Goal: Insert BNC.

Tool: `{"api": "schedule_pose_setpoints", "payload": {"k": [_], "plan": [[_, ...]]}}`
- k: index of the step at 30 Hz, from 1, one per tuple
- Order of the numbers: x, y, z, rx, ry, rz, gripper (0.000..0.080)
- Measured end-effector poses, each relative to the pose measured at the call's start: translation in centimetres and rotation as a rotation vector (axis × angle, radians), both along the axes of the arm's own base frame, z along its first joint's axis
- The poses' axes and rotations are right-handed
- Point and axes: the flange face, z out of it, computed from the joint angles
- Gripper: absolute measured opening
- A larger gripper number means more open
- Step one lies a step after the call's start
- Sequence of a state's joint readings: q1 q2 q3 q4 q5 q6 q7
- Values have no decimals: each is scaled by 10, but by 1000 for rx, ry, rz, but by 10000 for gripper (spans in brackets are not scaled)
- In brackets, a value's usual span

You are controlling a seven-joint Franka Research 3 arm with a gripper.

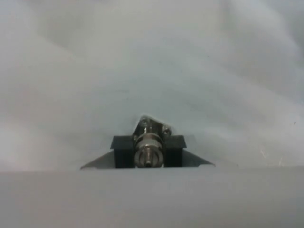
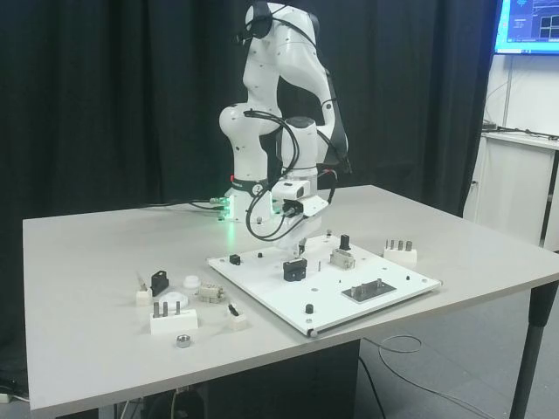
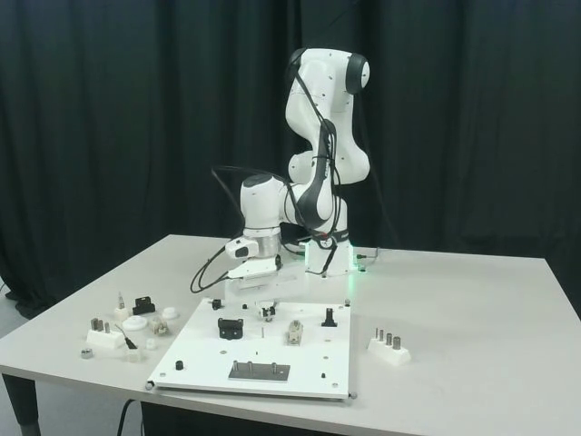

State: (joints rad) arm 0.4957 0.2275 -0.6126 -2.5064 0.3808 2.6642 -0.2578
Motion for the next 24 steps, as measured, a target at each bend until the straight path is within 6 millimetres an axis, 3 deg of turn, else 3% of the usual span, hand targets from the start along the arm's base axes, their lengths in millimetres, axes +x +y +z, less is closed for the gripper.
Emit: {"api": "schedule_pose_setpoints", "payload": {"k": [24], "plan": [[3, 8, 1, -43, 9, 297, 127]]}}
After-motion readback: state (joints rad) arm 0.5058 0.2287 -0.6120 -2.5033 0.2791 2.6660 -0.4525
